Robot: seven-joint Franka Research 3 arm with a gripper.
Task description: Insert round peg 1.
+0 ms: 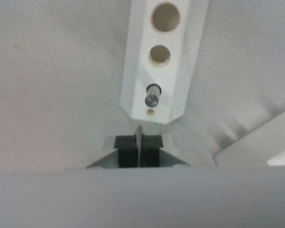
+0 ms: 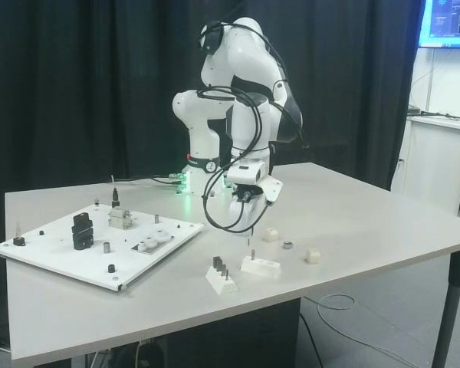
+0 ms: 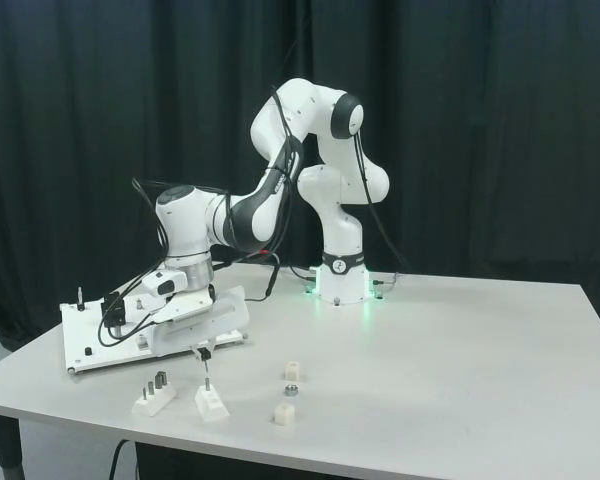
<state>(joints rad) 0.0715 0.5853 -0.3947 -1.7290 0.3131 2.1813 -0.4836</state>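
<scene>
Fingertips (image 1: 138,151) are clenching a thin round peg (image 1: 138,135), hovering it above the white hole block (image 1: 156,61) for alignment.

glossy metal peg (image 1: 152,100), seemingly matt plastic block (image 1: 157,57).

Two white peg blocks (image 2: 221,279), two small cubes (image 2: 313,255), one nut (image 2: 288,245), one board (image 2: 92,244).

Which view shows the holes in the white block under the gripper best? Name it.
The wrist view. It looks straight down on the white block, showing its row of holes, one already filled by a peg. The first room view shows the block only as a small wedge; the second room view likewise, holes hidden.
</scene>
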